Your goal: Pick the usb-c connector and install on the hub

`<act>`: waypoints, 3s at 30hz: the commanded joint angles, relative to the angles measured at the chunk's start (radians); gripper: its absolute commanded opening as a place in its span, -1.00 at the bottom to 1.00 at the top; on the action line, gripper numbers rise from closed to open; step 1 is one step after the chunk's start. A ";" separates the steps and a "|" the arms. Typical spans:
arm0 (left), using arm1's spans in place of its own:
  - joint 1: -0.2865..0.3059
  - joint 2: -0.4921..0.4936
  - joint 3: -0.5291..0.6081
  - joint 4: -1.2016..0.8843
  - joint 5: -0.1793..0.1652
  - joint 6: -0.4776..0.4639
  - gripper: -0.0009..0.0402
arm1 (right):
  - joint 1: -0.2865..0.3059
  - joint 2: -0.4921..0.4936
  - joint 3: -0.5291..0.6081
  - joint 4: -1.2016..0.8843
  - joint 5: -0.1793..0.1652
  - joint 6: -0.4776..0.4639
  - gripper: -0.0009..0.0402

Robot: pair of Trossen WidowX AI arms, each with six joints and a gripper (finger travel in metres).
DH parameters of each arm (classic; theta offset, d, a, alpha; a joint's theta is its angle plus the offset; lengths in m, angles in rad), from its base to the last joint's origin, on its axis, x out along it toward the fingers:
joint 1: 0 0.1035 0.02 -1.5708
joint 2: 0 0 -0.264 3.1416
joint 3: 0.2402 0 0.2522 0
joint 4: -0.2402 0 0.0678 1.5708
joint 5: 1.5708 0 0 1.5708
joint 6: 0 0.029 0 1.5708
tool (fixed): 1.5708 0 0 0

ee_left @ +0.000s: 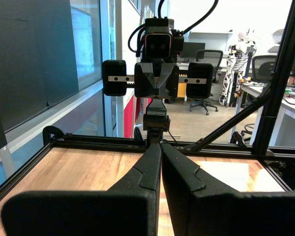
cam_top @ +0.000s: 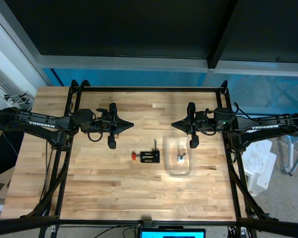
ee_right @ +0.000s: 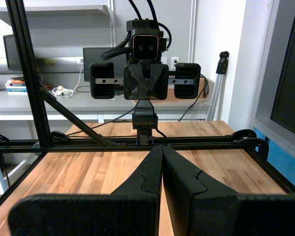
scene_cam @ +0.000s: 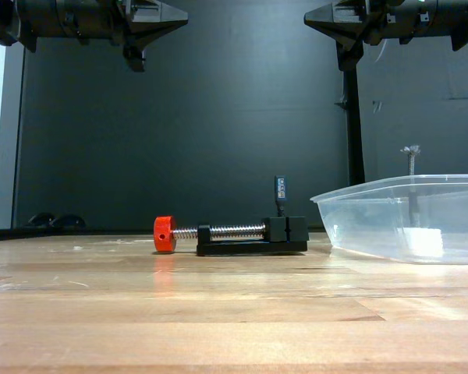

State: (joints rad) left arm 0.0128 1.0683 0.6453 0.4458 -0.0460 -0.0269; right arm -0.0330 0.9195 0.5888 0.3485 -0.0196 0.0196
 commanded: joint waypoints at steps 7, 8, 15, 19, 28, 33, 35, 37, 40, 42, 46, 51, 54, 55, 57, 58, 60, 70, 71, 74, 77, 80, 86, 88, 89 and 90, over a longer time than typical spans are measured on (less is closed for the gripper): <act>0.000 0.000 0.000 0.000 0.000 0.000 -0.96 | 0.000 0.000 0.000 0.000 0.000 -0.002 -0.96; 0.000 0.000 0.000 0.000 0.000 0.000 -0.96 | 0.000 0.000 0.000 0.000 0.000 -0.002 -0.96; 0.000 0.000 0.000 0.000 0.000 0.000 -0.96 | 0.000 0.000 0.000 0.000 0.000 -0.002 -0.96; 0.000 0.000 0.000 0.000 0.000 0.000 -0.96 | 0.000 0.001 0.000 0.000 0.000 -0.001 -0.96; 0.000 0.000 0.000 0.000 0.000 0.000 -0.96 | 0.003 0.005 0.082 -0.313 -0.005 0.027 -0.96; 0.000 0.000 0.000 0.000 0.000 0.000 -0.96 | 0.030 0.013 0.156 -0.600 -0.009 0.029 -0.96; 0.000 0.000 0.000 0.000 0.000 0.000 -0.96 | 0.048 0.023 0.186 -0.698 -0.008 0.030 -0.96; 0.000 0.000 0.000 0.000 0.000 0.000 -0.96 | 0.068 0.040 0.215 -0.781 -0.006 0.036 -0.96; 0.000 0.000 0.000 0.000 0.000 0.000 -0.96 | 0.096 0.068 0.256 -0.876 -0.006 0.054 -0.96; 0.000 0.000 0.000 0.000 0.000 0.000 -0.96 | 0.119 0.088 0.282 -0.937 0.006 0.057 -0.96; 0.000 0.000 0.000 0.000 0.000 0.000 -0.96 | 0.159 0.135 0.333 -1.073 0.027 0.078 -0.96; 0.000 0.000 0.000 0.000 0.000 0.000 -0.96 | 0.202 0.193 0.383 -1.188 0.027 0.106 -0.96; 0.000 0.000 0.000 0.000 0.000 0.000 -0.96 | 0.225 0.222 0.392 -1.226 0.027 0.130 -0.95; 0.000 0.000 0.000 0.000 0.000 0.000 -0.96 | 0.231 0.230 0.393 -1.239 0.027 0.132 -0.94; 0.000 0.000 0.000 0.000 0.000 0.000 -0.96 | 0.241 0.245 0.394 -1.269 0.027 0.135 -0.89; 0.000 0.000 0.000 0.000 0.000 0.000 -0.96 | 0.246 0.252 0.394 -1.281 0.030 0.143 -0.86; 0.000 0.000 0.000 0.000 0.000 0.000 -0.96 | 0.248 0.262 0.394 -1.297 0.037 0.166 -0.80; 0.000 0.000 0.000 0.000 0.000 0.000 -0.96 | 0.254 0.331 0.394 -1.316 0.055 0.239 -0.40; 0.000 0.000 0.000 0.000 0.000 0.000 -0.96 | 0.255 0.344 0.394 -1.317 0.056 0.243 -0.35; 0.000 0.000 0.000 0.000 0.000 0.000 -0.96 | 0.260 0.386 0.394 -1.316 0.057 0.257 -0.22; 0.000 0.000 0.000 0.000 0.000 0.000 -0.96 | 0.264 0.419 0.394 -1.313 0.063 0.261 -0.11; 0.000 0.000 0.000 0.000 0.000 0.000 -0.96 | 0.267 0.447 0.394 -1.298 0.085 0.261 -0.03; 0.000 0.000 0.000 0.000 0.000 0.000 -0.96 | 0.276 0.501 0.394 -1.247 0.080 0.260 0.03; 0.000 0.000 0.000 0.000 0.000 0.000 -0.96 | 0.279 0.520 0.394 -1.238 0.080 0.260 0.03; 0.000 0.000 0.000 0.000 0.000 0.000 -0.96 | 0.280 0.531 0.394 -1.232 0.080 0.261 0.03; 0.000 0.000 0.000 0.000 0.000 0.000 -0.96 | 0.281 0.537 0.394 -1.227 0.080 0.261 0.03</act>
State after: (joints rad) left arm 0.0128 1.0679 0.6453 0.4458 -0.0460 -0.0273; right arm 0.2466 1.4479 0.9829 -0.8867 0.0612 0.2802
